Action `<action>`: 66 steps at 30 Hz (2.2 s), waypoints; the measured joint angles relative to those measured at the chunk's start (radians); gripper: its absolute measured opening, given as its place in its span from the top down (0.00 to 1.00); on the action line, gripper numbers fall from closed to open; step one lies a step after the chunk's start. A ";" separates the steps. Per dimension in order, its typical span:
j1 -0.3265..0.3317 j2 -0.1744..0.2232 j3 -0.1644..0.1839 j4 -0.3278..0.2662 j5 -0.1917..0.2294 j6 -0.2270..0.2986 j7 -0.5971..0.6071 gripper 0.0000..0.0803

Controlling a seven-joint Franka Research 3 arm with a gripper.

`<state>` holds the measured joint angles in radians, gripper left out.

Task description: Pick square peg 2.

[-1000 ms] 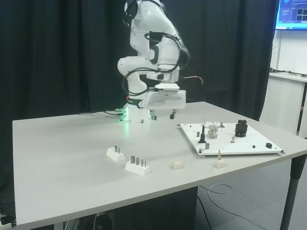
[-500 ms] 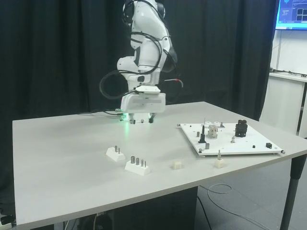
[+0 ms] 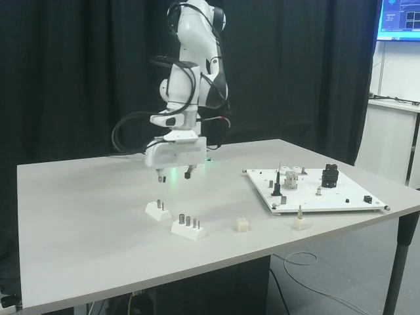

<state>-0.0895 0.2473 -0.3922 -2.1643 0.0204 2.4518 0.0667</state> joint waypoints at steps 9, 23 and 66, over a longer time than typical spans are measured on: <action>-0.022 0.039 -0.010 -0.001 0.065 -0.001 -0.084 0.00; -0.049 0.085 -0.016 -0.013 0.129 -0.001 -0.181 0.00; -0.049 0.153 -0.042 -0.043 0.268 0.091 -0.227 0.00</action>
<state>-0.1389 0.4002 -0.4340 -2.2071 0.2880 2.5428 -0.1605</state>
